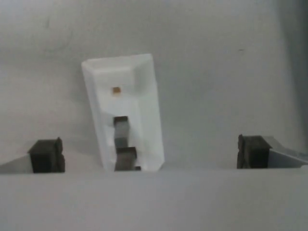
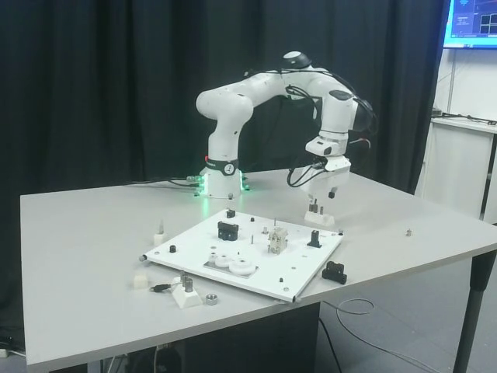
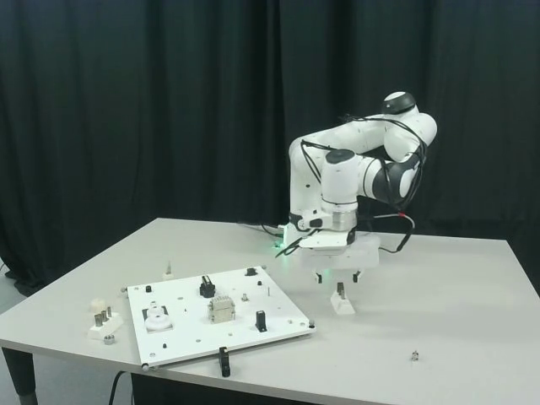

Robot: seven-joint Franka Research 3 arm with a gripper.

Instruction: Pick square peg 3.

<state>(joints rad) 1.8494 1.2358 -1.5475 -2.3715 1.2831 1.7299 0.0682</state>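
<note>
Square peg 3 [image 1: 121,130] stands upright in a small white holder block [image 1: 126,113] on the grey bench [image 2: 78,225], just off the far right corner of the white assembly board [image 2: 233,256]. From the wrist view the peg is a short grey bar with a square section and flat faces, its top end darker than its sides. A second, darker piece [image 1: 126,159] sits in the same trough of the block, just beside the peg, and a small square hole [image 1: 116,90] shows in the block's floor further along.

The claw [image 1: 149,154] hangs directly above the block — its two black fingertips [image 1: 46,155] are spread wide, one on each side of the block, touching neither block nor peg. In the second room view the peg [image 3: 340,289] rises from the block just below the claw [image 3: 336,277], with a gap between them.

On the board stand a black bracket [image 2: 227,230], a grey metal part [image 2: 276,240] and white gears [image 2: 233,266]. Another white block with pegs [image 2: 186,294] lies on the bench near the board's near left edge.
</note>
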